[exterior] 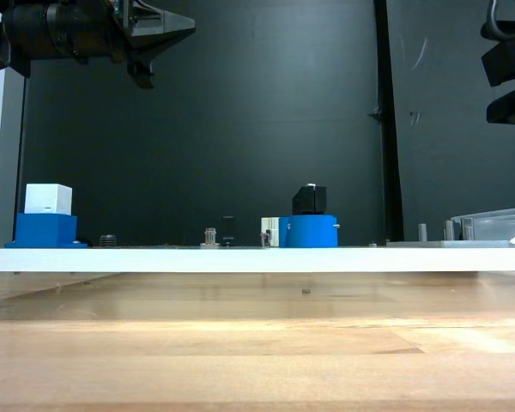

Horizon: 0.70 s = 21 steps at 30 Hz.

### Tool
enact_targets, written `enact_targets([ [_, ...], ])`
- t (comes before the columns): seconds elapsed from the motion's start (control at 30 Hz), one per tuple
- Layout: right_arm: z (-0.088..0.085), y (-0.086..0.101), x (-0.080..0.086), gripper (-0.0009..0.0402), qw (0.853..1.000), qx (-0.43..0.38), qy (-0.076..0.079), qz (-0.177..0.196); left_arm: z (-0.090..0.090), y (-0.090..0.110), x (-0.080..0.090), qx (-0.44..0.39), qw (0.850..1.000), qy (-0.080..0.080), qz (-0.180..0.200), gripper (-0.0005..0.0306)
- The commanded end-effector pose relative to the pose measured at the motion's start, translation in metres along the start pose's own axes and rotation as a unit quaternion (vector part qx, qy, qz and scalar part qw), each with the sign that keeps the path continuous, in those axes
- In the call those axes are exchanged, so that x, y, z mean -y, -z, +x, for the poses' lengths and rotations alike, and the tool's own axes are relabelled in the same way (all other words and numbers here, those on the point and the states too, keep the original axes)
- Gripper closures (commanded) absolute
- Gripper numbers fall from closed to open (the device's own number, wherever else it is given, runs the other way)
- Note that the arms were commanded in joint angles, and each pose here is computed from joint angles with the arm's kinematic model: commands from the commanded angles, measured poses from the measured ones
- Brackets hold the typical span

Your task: Pick the 16mm cylinder and place it in the taskboard

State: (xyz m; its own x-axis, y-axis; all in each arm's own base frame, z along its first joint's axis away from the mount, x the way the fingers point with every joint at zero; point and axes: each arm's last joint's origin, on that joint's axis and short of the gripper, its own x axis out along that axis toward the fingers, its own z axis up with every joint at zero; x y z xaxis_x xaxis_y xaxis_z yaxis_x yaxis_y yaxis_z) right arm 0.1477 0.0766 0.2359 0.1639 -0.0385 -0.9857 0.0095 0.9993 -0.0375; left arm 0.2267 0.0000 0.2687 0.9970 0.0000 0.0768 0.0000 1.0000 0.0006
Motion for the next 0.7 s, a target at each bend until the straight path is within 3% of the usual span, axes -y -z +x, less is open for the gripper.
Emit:
enact_targets([
  [0.03, 0.004, 0.001, -0.001, 0.0149, 1.000, 0.000, 0.000, 0.005, 0.000, 0.000, 0.000, 0.000, 1.000, 0.000, 0.000, 0.0300],
  [0.7, 0.030, 0.003, -0.006, 0.0149, 1.000, 0.001, -0.002, 0.001, 0.000, 0.000, 0.000, 0.000, 1.000, 0.000, 0.000, 0.0300],
])
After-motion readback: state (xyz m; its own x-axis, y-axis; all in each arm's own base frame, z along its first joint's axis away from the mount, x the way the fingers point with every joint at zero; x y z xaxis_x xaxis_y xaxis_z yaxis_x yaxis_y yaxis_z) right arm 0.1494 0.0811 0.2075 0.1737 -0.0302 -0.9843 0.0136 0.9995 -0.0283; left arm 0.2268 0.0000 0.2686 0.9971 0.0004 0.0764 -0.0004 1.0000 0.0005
